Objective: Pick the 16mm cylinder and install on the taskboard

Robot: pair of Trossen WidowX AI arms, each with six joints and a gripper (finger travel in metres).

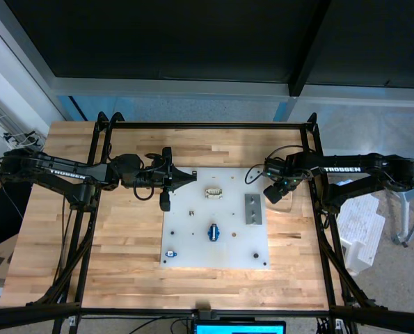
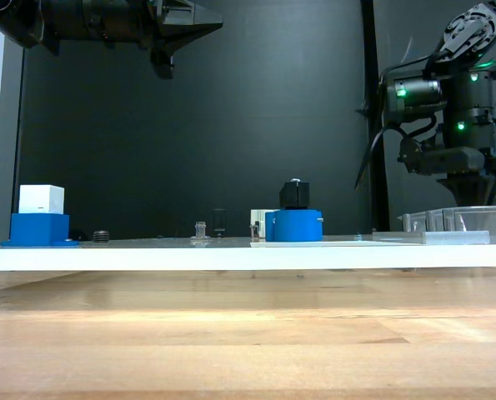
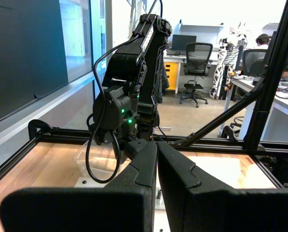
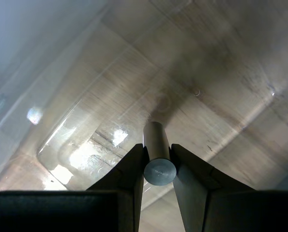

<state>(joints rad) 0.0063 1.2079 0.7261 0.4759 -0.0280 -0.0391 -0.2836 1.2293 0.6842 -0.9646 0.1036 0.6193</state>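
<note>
Pinching the cylinder (image 4: 158,155) tight, the right hand (image 4: 157,147) hangs low over a clear tray (image 4: 76,145) just right of the board (image 1: 193,247), while the left hand (image 1: 191,177) hovers way up over the board's far left edge, fingers pressed together.
</note>
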